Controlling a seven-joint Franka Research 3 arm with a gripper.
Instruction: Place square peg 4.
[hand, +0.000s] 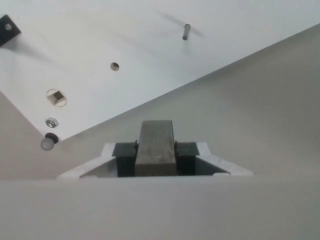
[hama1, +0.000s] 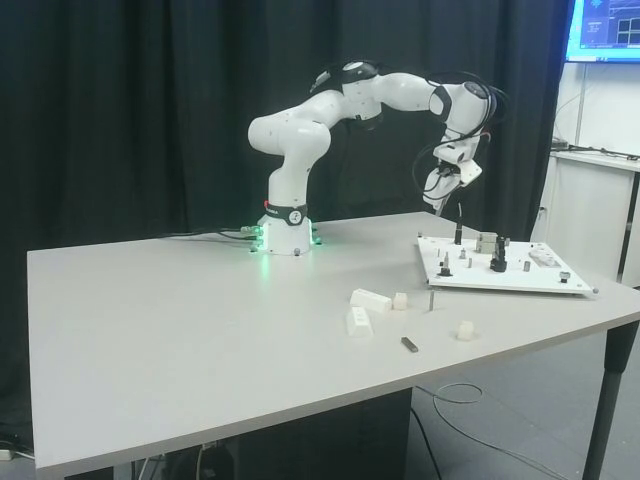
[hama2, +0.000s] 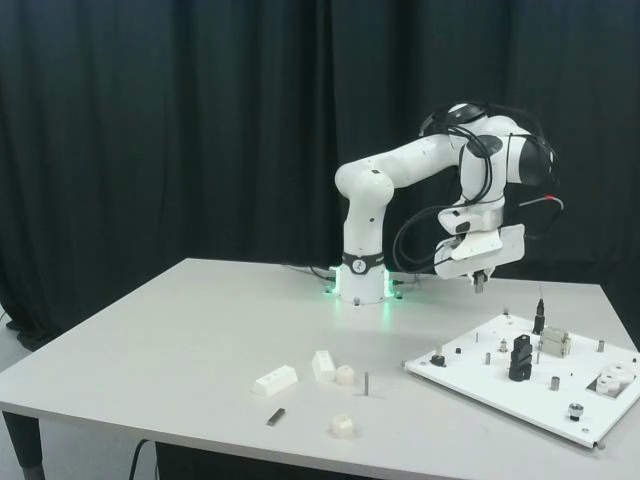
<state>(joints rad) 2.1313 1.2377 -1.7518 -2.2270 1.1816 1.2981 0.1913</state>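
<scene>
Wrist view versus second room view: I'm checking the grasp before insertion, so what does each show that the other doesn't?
Only the wrist view shows the grey square peg clamped between the black fingers, and the square hole in the board. Only the second room view shows the whole arm and the loose parts on the table. Both show the white board and the gripper.

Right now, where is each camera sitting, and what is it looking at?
Wrist view: rides on the arm, looking down past the tool, shut on the grey square metal peg, above the white assembly board.
First room view: across the grey table, board at its right; whole white robot arm shows.
Second room view: at another table side, facing the arm's base; whole arm shows.
Both room views share arm, board and loose white blocks.
</scene>
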